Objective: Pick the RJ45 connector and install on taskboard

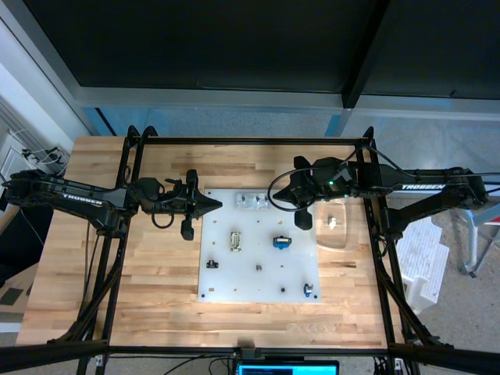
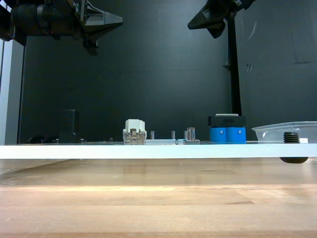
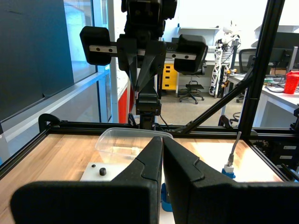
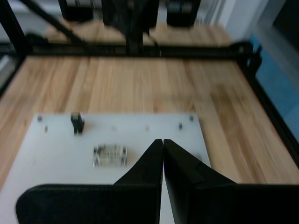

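From high up, the left claw (image 1: 212, 205) hangs over the left edge of the white board (image 1: 234, 285) and points right. The right claw (image 1: 278, 192) hangs over the far right part of the board and points left. The two are apart. The clear tray (image 1: 332, 241) sits just beside the board's right edge, on the wooden surface (image 1: 117, 273). A white block (image 1: 333, 223) lies in the tray with nothing dark on top. The blue jack (image 1: 311, 291) is at the board's near right corner. A small grey bit sits on it.

From down low, both claws are up high, far above the board. Each one comes to a single sharp tip. The tray shows at the right. This view does not tell me where the plug is.

From the left wrist, the left claw's two fingers (image 3: 145, 163) are pressed together with nothing between them. Past them, the plug (image 3: 229, 164) stands in the blue jack, and its grey cable (image 3: 237, 142) goes up from it. The tray is farther off, with the pale block inside. The right arm (image 3: 145, 93) hangs above the tray.

From the right wrist, the right claw's fingers are closed tight and hold nothing. Under them is the board, and past it the wooden surface.
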You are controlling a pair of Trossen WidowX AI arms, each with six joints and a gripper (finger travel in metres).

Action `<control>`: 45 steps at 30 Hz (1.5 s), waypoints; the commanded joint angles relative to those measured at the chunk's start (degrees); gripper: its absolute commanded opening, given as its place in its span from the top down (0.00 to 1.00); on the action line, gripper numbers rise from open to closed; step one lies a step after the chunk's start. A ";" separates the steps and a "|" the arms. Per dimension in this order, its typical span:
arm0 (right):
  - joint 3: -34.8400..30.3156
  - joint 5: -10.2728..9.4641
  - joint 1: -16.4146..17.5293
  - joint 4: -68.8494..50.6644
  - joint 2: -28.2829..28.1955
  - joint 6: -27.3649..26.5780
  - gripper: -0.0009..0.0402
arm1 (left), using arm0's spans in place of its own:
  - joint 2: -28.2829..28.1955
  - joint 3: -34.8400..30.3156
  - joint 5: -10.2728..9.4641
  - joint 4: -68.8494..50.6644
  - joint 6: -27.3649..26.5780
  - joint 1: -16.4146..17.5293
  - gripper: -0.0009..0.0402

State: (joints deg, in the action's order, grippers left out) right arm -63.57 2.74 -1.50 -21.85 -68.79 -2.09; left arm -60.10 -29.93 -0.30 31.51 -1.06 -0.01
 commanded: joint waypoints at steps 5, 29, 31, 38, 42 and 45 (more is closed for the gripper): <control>9.01 -1.53 -0.02 15.02 3.96 0.42 0.98 | 0.00 -0.02 0.02 0.02 0.00 0.00 0.98; 28.06 -3.02 -0.24 47.78 7.52 3.72 0.98 | -0.02 -0.02 0.02 0.00 0.00 0.02 0.98; 29.03 -3.10 -0.26 48.98 7.74 4.74 0.98 | 0.00 -0.02 0.02 0.00 0.00 0.00 0.98; 30.47 -4.24 -0.31 49.59 8.37 5.99 0.98 | 0.00 -0.02 0.02 0.02 0.02 0.02 0.98; 31.15 -3.85 -0.39 49.59 8.83 6.14 0.98 | 0.00 -0.02 0.02 0.02 0.00 0.00 0.98; 31.39 -3.82 -0.39 49.57 8.94 6.40 0.98 | 0.00 -0.02 0.02 0.02 0.00 0.02 0.98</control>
State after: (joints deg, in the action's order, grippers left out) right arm -32.27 -1.23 -1.89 27.79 -59.90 4.21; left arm -60.10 -29.95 -0.30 31.51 -1.08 -0.01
